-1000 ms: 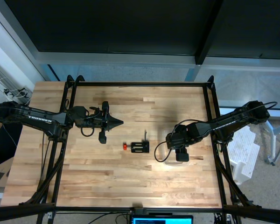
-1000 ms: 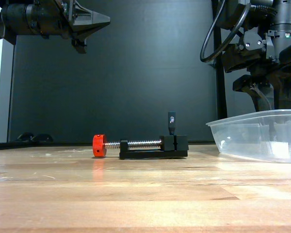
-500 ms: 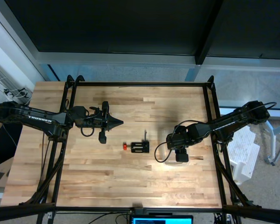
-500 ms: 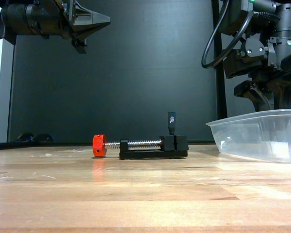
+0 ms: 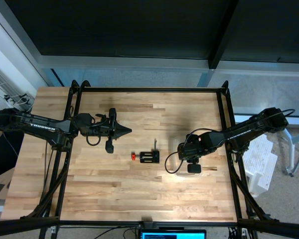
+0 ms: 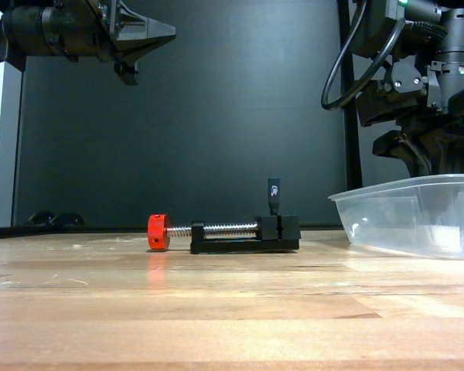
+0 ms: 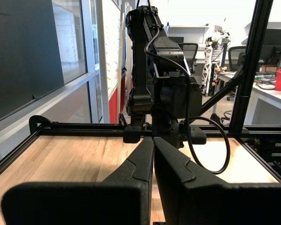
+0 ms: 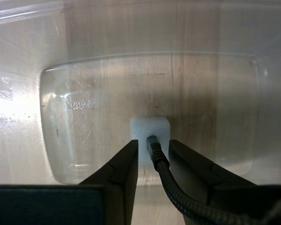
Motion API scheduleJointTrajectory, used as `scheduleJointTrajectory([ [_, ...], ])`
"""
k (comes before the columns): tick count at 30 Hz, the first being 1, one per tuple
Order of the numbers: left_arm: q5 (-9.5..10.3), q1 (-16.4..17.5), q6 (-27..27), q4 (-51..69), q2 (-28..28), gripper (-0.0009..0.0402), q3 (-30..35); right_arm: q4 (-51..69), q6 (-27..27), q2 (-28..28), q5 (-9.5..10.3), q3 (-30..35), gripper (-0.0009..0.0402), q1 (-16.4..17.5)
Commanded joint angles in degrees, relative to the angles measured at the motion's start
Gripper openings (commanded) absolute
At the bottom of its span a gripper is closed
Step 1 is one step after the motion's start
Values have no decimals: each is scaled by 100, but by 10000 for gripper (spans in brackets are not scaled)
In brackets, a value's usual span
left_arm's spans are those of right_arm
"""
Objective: Pick the USB-C connector and install on taskboard
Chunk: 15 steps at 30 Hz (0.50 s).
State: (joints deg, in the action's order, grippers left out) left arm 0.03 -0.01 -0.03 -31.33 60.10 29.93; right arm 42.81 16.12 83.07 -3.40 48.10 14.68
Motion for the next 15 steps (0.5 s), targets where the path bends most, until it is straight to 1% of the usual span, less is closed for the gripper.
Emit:
scheduleJointTrajectory([
  [1,0,2,0,-2,2,0,2,15,-7,-4,0,2,63,2],
  [11,0,0,0,-2,2,0,2,39,-7,-4,0,2,-3,17],
  [15,0,2,0,-2,2,0,2,37,-7,-11,0,2,0,22],
])
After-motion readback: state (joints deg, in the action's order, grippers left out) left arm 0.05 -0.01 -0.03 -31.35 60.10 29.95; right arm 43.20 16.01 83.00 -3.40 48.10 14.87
